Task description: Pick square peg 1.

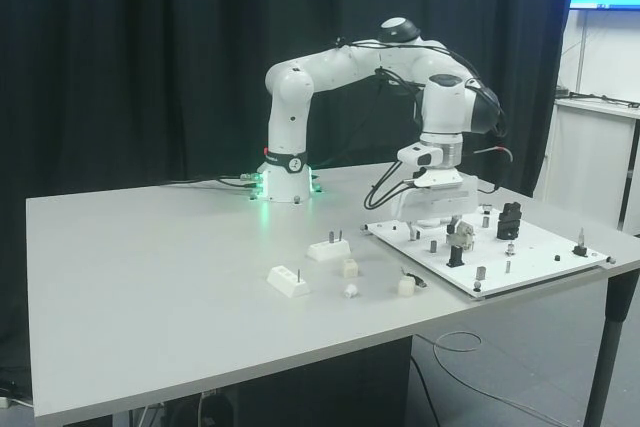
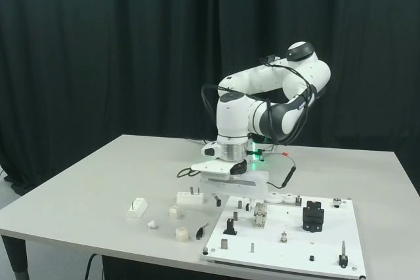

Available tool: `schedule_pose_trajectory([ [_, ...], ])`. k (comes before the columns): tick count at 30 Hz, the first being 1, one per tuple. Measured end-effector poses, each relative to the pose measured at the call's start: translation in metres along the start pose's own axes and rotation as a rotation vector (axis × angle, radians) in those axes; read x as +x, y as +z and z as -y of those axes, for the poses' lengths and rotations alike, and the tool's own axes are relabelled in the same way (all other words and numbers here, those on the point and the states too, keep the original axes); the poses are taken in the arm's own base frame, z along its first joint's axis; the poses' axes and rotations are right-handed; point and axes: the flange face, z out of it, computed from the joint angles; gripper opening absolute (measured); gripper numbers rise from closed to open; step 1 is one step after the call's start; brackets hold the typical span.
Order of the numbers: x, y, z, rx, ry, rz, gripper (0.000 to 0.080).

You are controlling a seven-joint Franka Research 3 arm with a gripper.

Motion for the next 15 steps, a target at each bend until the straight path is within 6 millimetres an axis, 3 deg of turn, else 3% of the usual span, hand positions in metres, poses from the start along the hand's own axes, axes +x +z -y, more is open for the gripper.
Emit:
schedule_pose_trajectory([
  [1,0.0005,-0.0001,-0.0002,0.000,0.001,0.000,0.0786],
  [15,0.0059,-0.0004,-0.0030,0.000,0.010,-0.003,0.0797],
])
